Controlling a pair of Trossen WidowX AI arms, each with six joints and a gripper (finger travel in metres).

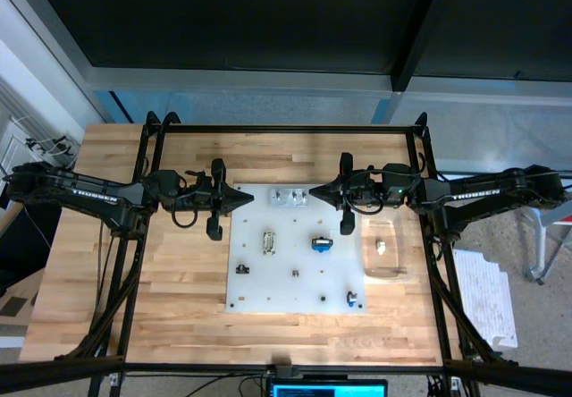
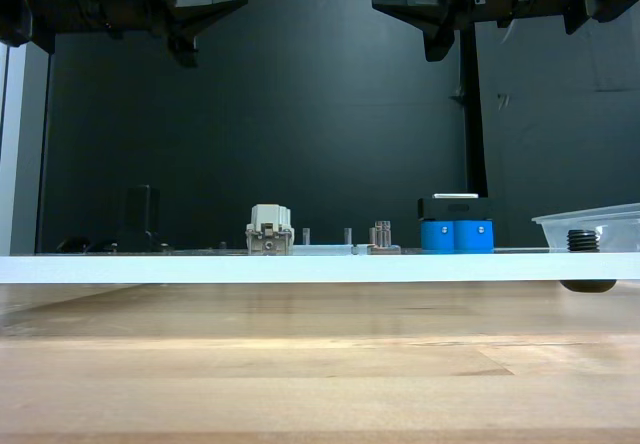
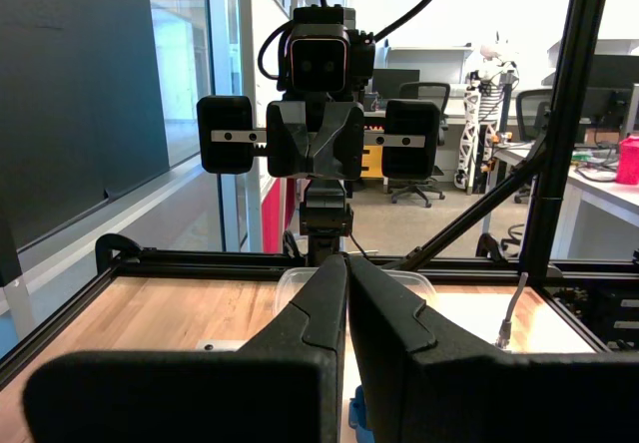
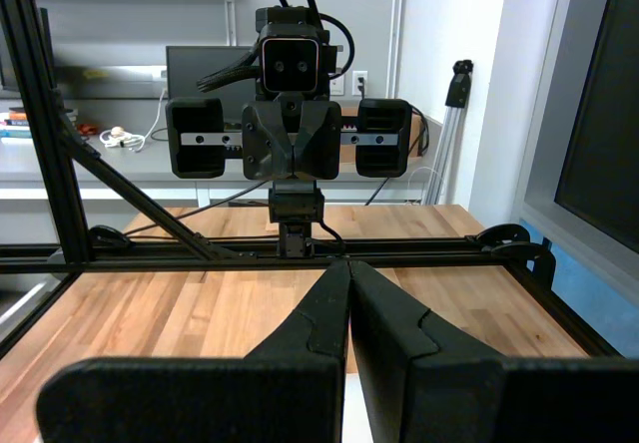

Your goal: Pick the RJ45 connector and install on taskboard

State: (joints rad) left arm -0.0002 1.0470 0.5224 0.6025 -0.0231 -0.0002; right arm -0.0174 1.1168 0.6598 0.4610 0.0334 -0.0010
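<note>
High view: left gripper and right gripper hang pinched closed, empty, at 12 o'clock of the white board, clear of work as if finished. Connector seemingly sits in the jack at 5 o'clock, cable upright; tray block looks bare

The left pincer and the right pincer hang tip toward tip, apart, high over the far edge of the flat white plastic task board, which lies on the pale wooden table. Just right of the board, below and nearer than the right pincer, sits the clear plastic tray, the small white block inside it. The small blue jack stands at the board's near right corner, well nearer than the right pincer; whether the connector sits in it cannot be told.
</note>
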